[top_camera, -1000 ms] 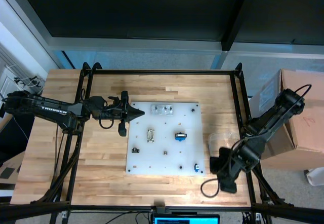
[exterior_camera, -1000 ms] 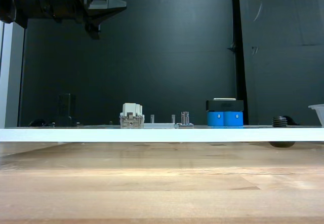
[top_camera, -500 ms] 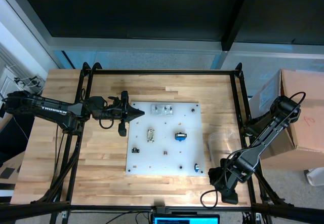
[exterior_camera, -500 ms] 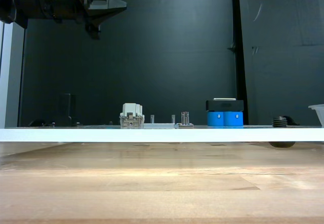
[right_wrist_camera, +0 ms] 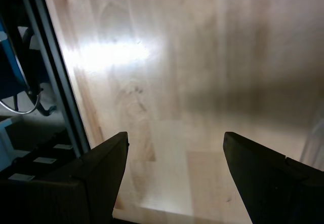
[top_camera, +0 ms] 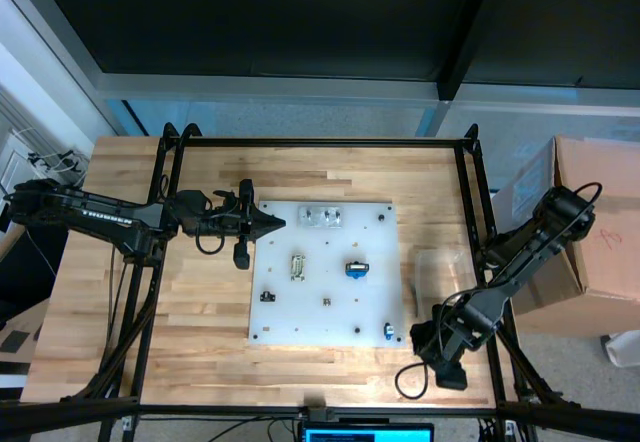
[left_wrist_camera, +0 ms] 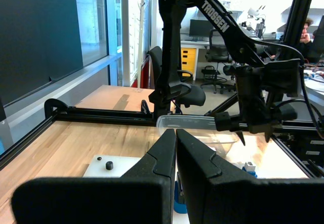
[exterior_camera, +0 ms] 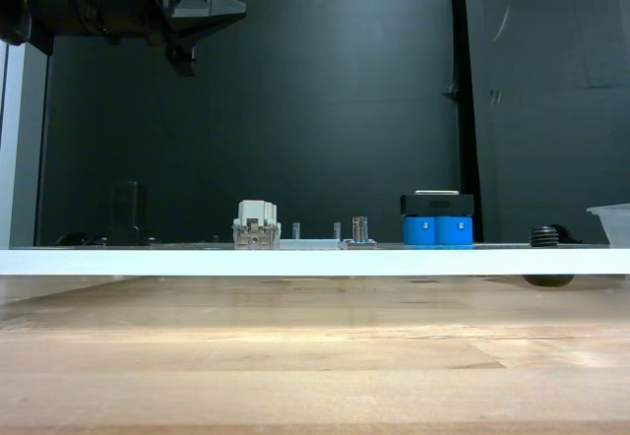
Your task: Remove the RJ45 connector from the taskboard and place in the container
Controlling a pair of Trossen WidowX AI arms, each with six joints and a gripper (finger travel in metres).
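Centre-left, above the edge of the taskboard [top_camera: 300, 322]: left gripper [top_camera: 272, 224], fingers pressed together, probably parked aside. Lower right, beside the clear container [top_camera: 435, 270]: right gripper [top_camera: 420, 337], spread wide, holds nothing. RJ45 connector in neither; presumably on the board, seat impossible to tell.

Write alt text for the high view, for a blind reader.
A white taskboard sits centre: shut left gripper above its left edge, open right gripper beside its near right corner, by a clear container. The RJ45 connector cannot be told apart.
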